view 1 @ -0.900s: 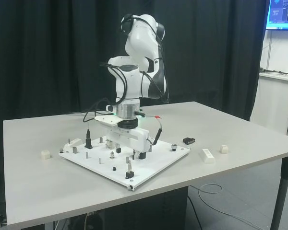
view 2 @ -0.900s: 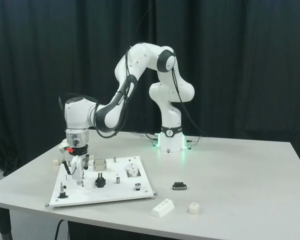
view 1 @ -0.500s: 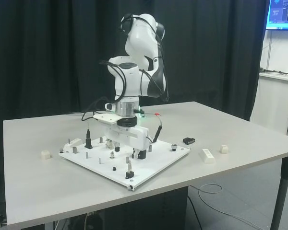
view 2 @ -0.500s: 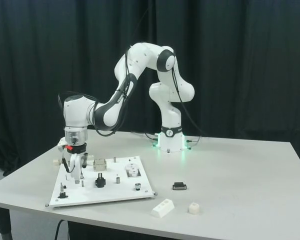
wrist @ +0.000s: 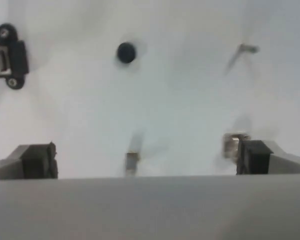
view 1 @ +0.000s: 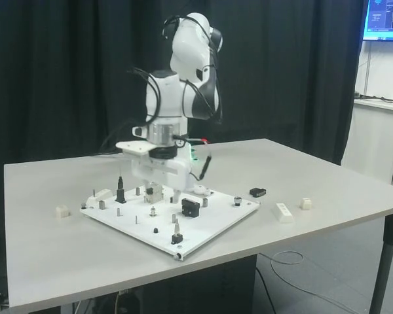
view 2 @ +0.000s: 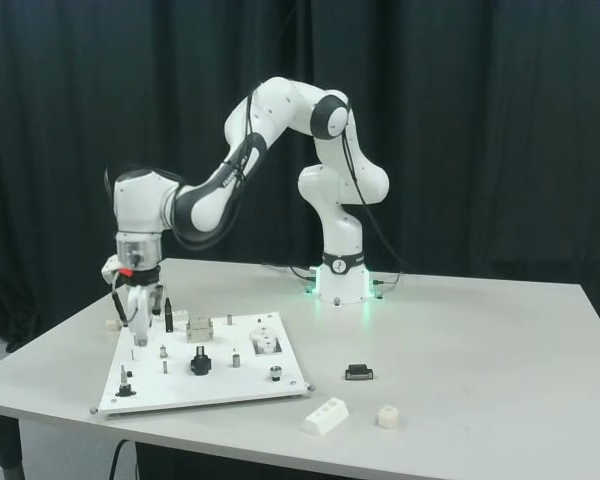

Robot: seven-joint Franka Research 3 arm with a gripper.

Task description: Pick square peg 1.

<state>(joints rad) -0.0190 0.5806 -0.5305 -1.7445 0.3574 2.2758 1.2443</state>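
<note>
In the wrist view my gripper (wrist: 146, 159) is open, its black fingertips (wrist: 40, 160) set wide apart just above the white board (wrist: 180, 100). A small grey square peg (wrist: 131, 162) stands upright on the board in the gap between them, touching neither. A second grey peg (wrist: 233, 144) stands right beside the other fingertip. From the room cameras the gripper (view 1: 146, 188) (view 2: 140, 328) hangs over the board's (view 1: 213, 219) (view 2: 235, 388) back left part, holding nothing.
Several small pegs stand on the board, with a tall black peg (view 1: 120, 190) (view 2: 168, 315), a metal block (view 2: 199, 328) and a black block (view 1: 190, 209). Off the board lie a black connector (view 1: 257, 191) and white blocks (view 1: 283, 212) (view 1: 63, 211).
The arm has risen and swung away from the board's middle toward its back left part. The gripper stays open and empty.
</note>
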